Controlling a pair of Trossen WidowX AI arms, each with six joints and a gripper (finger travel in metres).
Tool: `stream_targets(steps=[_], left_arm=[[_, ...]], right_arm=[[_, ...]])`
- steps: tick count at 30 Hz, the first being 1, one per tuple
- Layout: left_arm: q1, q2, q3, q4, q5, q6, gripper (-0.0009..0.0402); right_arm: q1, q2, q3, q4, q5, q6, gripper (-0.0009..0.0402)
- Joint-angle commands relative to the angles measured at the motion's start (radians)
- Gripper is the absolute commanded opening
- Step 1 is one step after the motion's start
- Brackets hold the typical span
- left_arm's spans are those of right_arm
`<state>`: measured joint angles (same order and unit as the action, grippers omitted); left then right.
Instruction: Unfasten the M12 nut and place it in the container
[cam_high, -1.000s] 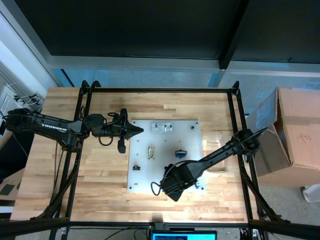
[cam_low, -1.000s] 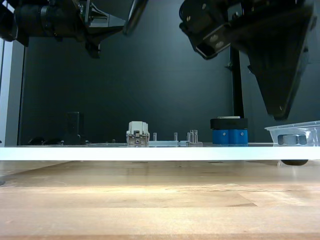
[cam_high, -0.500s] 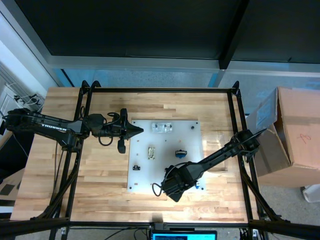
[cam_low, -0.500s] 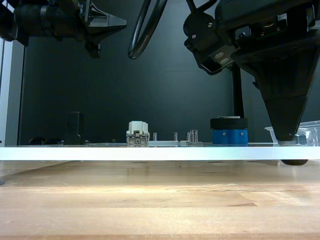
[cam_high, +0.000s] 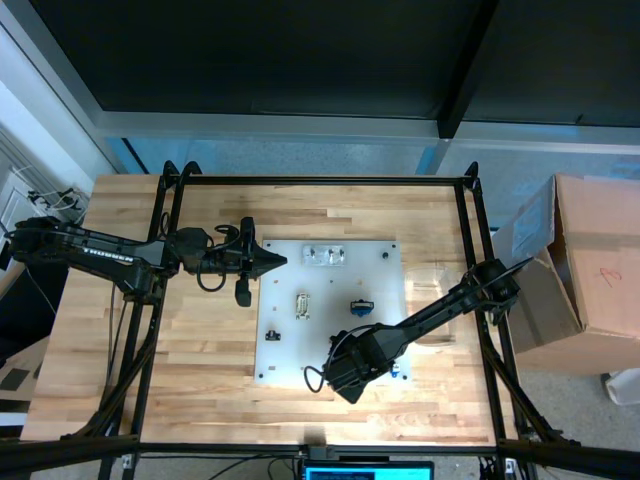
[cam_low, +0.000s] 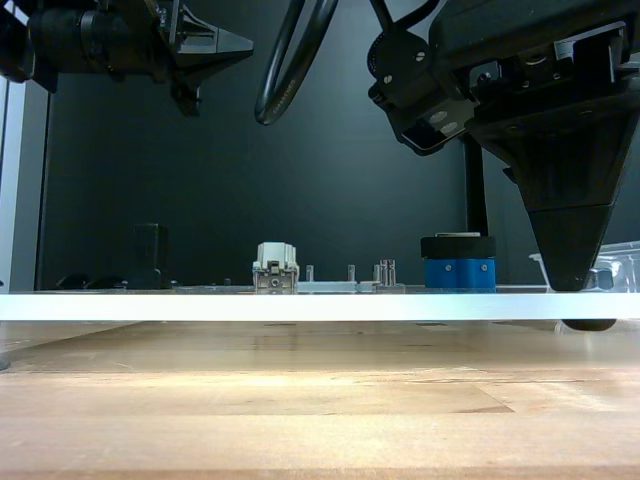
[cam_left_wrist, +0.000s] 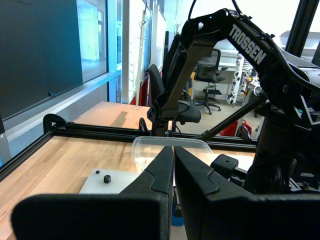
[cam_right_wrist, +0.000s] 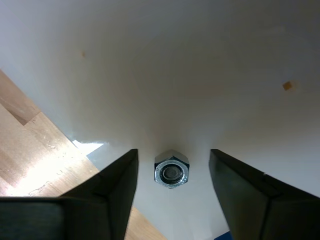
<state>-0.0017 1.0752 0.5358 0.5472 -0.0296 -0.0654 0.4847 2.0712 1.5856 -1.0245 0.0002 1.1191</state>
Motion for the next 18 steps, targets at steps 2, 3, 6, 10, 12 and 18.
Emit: stream_targets(steps=[2,3,6,10,12,18], left_arm=[[0.000,0.000,0.000,0.000,0.000,0.000,0.0000],[0.000,0.000,0.000,0.000,0.000,0.000,0.0000],[0.000,0.000,0.000,0.000,0.000,0.000,0.0000],[0.000,0.000,0.000,0.000,0.000,0.000,0.0000],[0.000,0.000,0.000,0.000,0.000,0.000,0.0000],[0.000,0.000,0.000,0.000,0.000,0.000,0.0000]], right_arm=[[0.001,0.000,0.000,0.003,-0.002,-0.001,0.0138],[0.001,0.000,0.000,0.003,-0.002,-0.002,0.0128],[0.001,0.000,0.000,0.003,-0.003,-0.004,0.0099],[0.002,0.000,0.000,0.002,-0.023,-0.029,0.0067],[0.003,0.000,0.000,0.002,-0.027,-0.039,0.0053],[0.002,0.000,0.000,0.003,-0.028,-0.138,0.0024]])
